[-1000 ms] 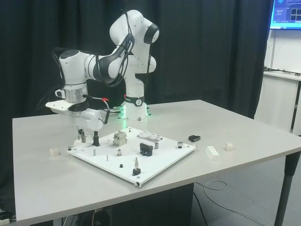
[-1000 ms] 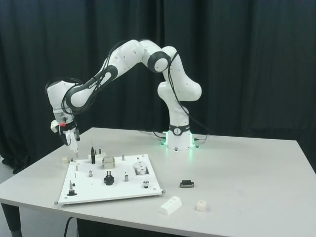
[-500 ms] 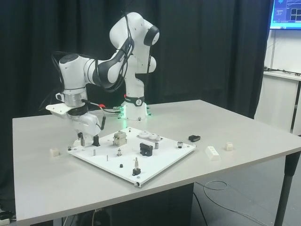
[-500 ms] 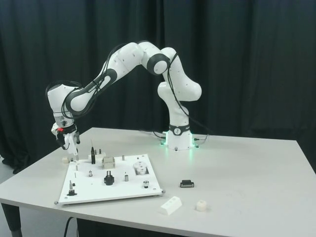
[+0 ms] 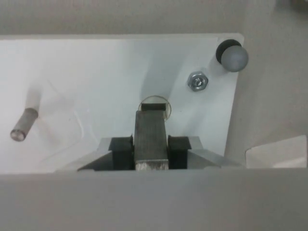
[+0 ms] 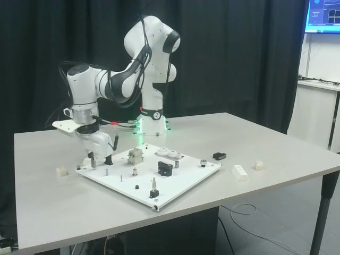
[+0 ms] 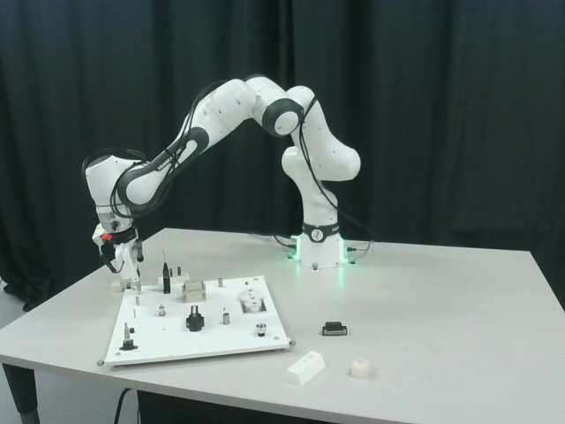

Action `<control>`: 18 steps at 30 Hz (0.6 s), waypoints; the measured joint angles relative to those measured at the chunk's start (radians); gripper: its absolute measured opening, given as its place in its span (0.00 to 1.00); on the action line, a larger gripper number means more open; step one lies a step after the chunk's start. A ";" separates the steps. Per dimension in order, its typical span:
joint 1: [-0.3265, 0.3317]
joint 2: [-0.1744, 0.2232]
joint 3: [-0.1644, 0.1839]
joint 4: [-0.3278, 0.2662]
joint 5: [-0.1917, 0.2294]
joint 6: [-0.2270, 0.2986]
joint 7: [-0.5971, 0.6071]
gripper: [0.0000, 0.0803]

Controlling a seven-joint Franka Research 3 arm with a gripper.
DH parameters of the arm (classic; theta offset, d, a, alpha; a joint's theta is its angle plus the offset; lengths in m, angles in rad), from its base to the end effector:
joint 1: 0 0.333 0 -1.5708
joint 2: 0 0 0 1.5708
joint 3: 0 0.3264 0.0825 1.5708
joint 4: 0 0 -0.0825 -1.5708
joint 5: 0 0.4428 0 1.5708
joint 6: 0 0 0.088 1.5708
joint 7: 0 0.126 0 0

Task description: Insert square peg 4.

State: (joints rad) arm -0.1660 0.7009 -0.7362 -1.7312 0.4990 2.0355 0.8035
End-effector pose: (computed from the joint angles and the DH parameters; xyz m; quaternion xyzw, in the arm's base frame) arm 0.4759 -0.5000 0.1970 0.5788 -0.8105 -0.0891 0.0151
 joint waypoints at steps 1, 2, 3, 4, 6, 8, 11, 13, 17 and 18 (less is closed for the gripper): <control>0.000 0.001 0.000 0.000 0.000 0.001 0.000 0.19; 0.000 0.002 0.000 -0.001 0.000 0.002 0.000 0.19; 0.000 0.003 0.000 -0.001 0.000 0.002 0.000 0.19; 0.000 0.003 0.000 -0.002 0.001 0.003 0.000 0.19; 0.000 0.004 0.001 -0.003 0.001 0.004 0.001 0.19; 0.000 0.005 0.003 -0.007 0.001 0.007 0.001 0.19; 0.000 0.005 0.006 -0.014 0.002 0.016 0.001 0.19; 0.000 0.005 0.008 -0.018 0.003 0.021 0.001 0.19; 0.000 0.004 0.008 -0.019 0.003 0.022 0.001 0.19; 0.000 0.004 0.008 -0.019 0.003 0.022 0.001 0.19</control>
